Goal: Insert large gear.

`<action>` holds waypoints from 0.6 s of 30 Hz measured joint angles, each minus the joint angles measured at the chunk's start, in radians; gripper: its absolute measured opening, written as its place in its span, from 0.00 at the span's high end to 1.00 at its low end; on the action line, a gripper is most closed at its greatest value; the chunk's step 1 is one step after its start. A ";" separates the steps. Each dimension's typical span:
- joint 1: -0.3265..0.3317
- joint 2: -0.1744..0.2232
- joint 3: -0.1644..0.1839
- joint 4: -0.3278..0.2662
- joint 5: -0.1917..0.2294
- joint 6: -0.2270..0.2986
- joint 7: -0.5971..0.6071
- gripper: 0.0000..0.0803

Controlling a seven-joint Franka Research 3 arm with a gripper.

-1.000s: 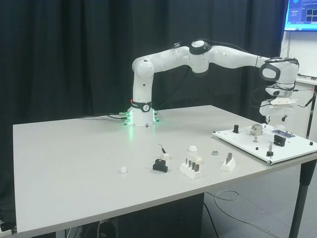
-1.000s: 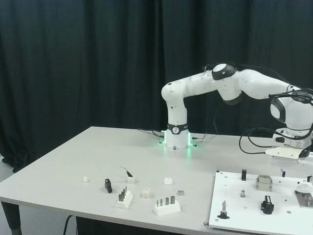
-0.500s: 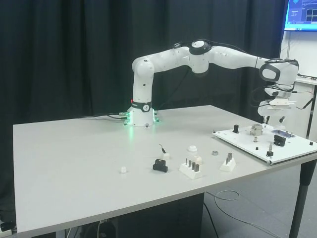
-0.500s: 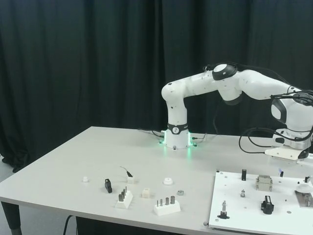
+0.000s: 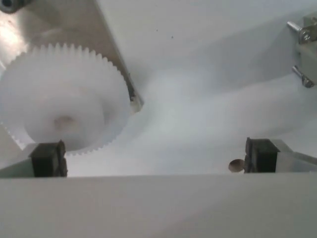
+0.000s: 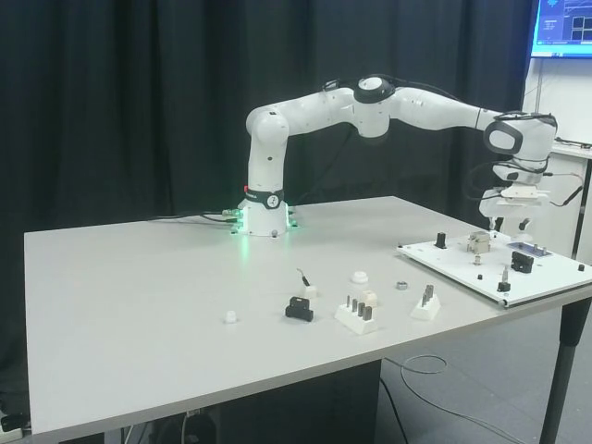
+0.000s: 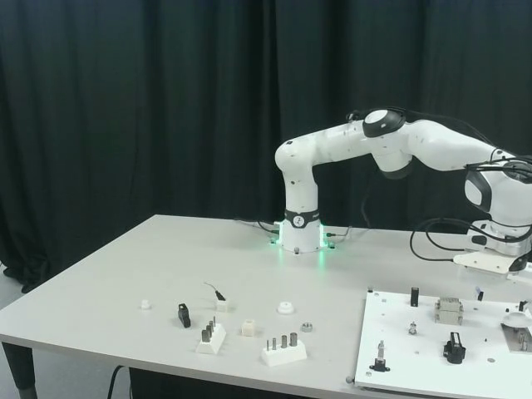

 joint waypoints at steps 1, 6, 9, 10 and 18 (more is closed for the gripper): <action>0.001 0.001 0.000 0.000 0.000 0.001 0.002 0.00; 0.005 0.005 0.000 0.000 0.000 0.011 0.009 0.00; 0.006 0.006 0.000 0.000 -0.002 0.015 0.014 0.00; 0.006 0.006 0.000 0.000 -0.003 0.016 0.016 0.00; 0.005 0.006 0.000 -0.001 -0.020 0.031 0.021 0.00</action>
